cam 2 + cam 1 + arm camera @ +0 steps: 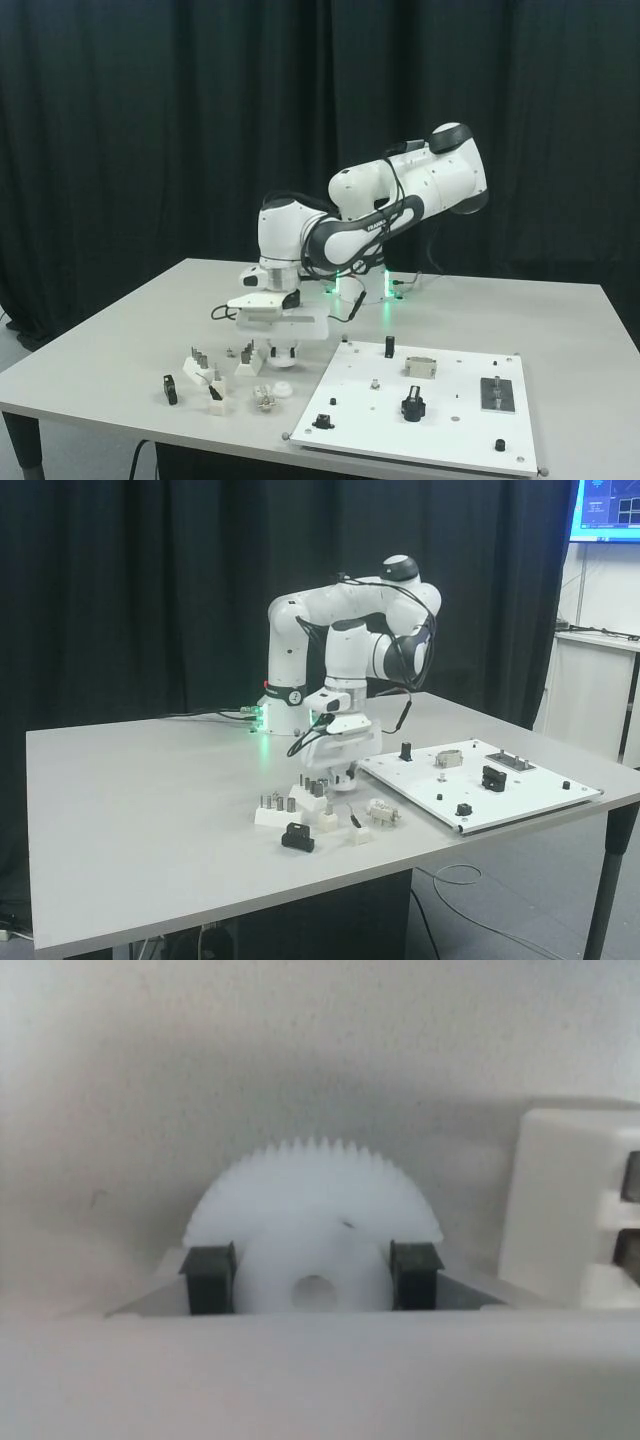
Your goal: Insert large gear.
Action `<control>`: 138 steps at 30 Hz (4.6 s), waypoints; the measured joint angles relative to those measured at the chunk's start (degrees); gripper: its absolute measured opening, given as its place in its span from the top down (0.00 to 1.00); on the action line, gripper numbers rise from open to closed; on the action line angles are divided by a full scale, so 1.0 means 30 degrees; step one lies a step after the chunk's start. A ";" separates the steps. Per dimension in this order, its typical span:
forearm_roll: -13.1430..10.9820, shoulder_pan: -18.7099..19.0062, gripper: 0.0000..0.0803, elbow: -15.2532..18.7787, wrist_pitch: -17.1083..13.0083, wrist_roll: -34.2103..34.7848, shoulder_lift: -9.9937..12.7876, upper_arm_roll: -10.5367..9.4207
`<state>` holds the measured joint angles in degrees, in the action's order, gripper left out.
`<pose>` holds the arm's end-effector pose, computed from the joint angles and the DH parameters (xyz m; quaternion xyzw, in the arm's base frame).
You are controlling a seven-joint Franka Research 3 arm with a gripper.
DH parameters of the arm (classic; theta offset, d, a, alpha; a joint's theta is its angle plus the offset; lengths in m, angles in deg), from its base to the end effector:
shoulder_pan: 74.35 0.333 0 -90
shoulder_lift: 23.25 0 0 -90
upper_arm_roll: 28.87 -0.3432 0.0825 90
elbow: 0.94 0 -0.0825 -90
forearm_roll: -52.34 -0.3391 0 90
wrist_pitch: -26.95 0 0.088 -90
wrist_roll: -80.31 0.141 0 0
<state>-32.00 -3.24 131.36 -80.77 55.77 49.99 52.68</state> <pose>0.4722 -0.0242 0.1887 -0.9543 0.2987 -0.0106 0.0070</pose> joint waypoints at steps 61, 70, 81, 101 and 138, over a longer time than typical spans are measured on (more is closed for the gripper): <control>0.1361 0.0047 0.59 -0.1616 0.1895 0.2281 -0.0097 0.1697; 0.1509 0.0626 0.59 -0.2541 0.3869 0.3697 -0.0108 0.2603; 0.1721 0.2104 0.59 -0.3810 0.5005 0.6582 -0.0320 0.2988; 0.2024 0.5277 0.59 -0.6173 0.5232 1.2774 -0.0381 0.2658; 0.3015 0.7311 0.59 -0.9937 0.2906 2.0274 -0.0383 -0.0041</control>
<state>-22.96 18.70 101.55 -72.05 116.60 48.84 52.56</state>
